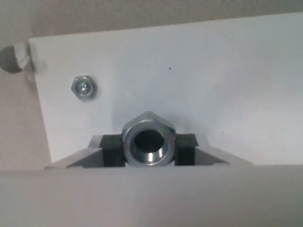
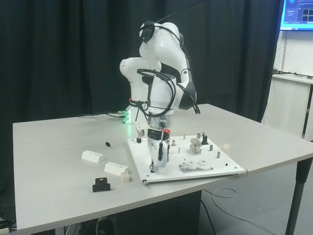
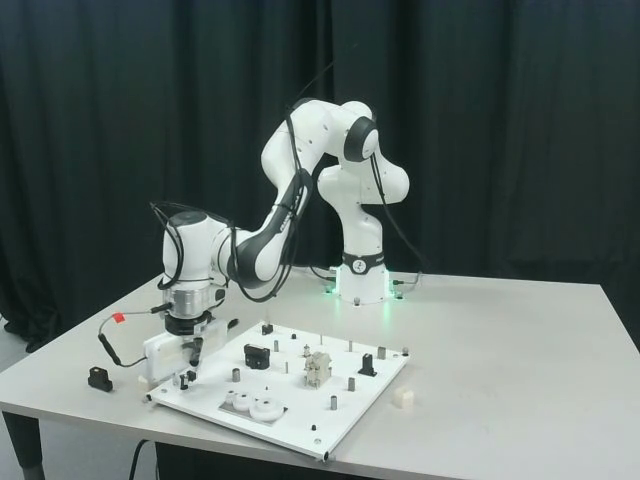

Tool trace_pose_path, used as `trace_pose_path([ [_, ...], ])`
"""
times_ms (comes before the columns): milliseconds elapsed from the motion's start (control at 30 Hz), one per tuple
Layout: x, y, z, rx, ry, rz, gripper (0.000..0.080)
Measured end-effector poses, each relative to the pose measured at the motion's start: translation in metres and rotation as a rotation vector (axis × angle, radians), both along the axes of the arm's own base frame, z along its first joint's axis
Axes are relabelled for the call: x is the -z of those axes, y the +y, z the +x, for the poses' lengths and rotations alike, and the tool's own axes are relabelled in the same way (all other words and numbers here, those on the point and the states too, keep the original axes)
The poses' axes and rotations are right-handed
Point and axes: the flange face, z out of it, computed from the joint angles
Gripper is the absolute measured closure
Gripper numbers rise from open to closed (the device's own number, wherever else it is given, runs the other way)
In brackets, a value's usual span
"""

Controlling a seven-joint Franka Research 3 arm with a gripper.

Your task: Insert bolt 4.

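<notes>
Between the black pads [image 1: 111,150] of my gripper [image 1: 149,151] sits a grey hex-headed metal part with a threaded bore, the bolt [image 1: 147,124], and the gripper is shut on it. It hangs just over the white board [image 1: 213,85], close to a small hex screw [image 1: 84,87] near the board's corner. From the room cameras, the gripper [image 2: 155,166] [image 3: 188,375] points straight down, low over the corner of the board [image 2: 215,172] [image 3: 300,420] farthest from the arm's base. The bolt is too small to make out in those views.
The board carries pegs, a black bracket [image 3: 258,356] and white gears [image 2: 195,166] [image 3: 252,404]. Beside the board lie two white blocks [image 2: 93,156] [image 2: 116,169], a black clip [image 2: 101,184] [image 3: 99,379] and a small white cube [image 2: 225,146] [image 3: 402,398].
</notes>
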Motion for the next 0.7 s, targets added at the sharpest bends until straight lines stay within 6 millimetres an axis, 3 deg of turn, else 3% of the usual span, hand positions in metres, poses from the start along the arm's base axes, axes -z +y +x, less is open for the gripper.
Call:
trace_pose_path([
  [400, -0.003, 0.000, 0.002, -0.053, 0.010, -0.025, 0.0577],
  [433, -0.004, 0.000, 0.003, -0.057, 0.011, -0.029, 0.0372],
  [567, -0.010, -0.002, 0.006, -0.067, 0.011, -0.039, 0.0372],
  [600, -0.011, -0.002, 0.006, -0.069, 0.011, -0.041, 0.0110],
  [700, -0.016, -0.004, 0.008, -0.073, 0.014, -0.045, 0.0110],
])
